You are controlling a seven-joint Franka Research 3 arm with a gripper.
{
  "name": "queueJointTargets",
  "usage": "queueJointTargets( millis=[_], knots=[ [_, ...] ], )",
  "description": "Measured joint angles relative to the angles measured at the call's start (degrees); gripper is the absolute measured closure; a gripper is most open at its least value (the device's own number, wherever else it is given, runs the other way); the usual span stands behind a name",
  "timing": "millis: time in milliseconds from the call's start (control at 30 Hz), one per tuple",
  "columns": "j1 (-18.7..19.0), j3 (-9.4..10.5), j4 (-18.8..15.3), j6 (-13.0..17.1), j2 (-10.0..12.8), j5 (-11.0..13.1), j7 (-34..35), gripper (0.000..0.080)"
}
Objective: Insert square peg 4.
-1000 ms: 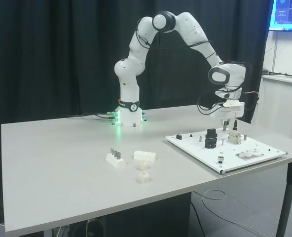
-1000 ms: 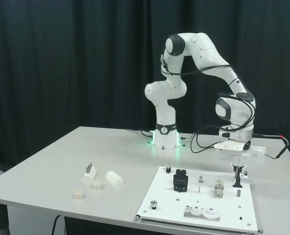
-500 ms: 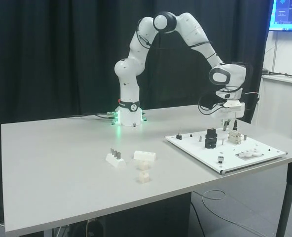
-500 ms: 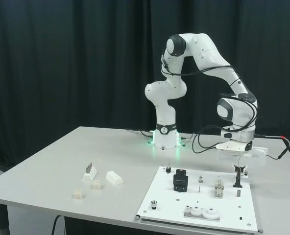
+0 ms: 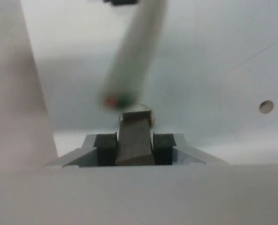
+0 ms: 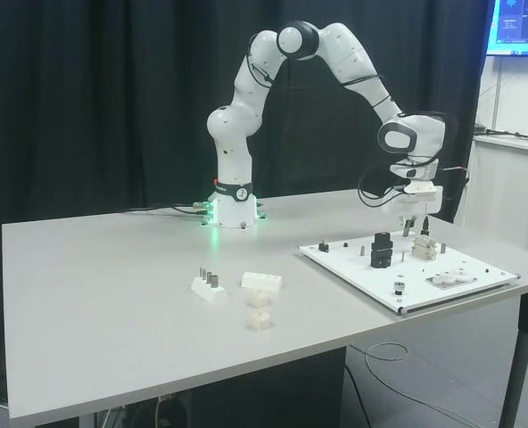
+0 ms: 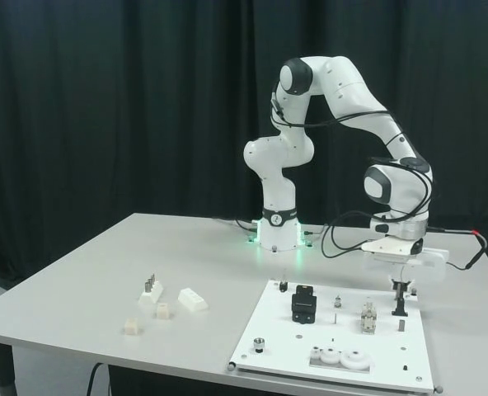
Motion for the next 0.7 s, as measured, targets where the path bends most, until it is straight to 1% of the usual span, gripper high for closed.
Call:
queueJointTargets(
  millis=[167,700],
  knots=[
    [0.0,-0.32,0.0,-0.1,0.0,-0.2,0.0,0.0644],
    [0.5,-0.33,0.0,-0.2,0.1,-0.2,1.4,0.0644]
  ],
)
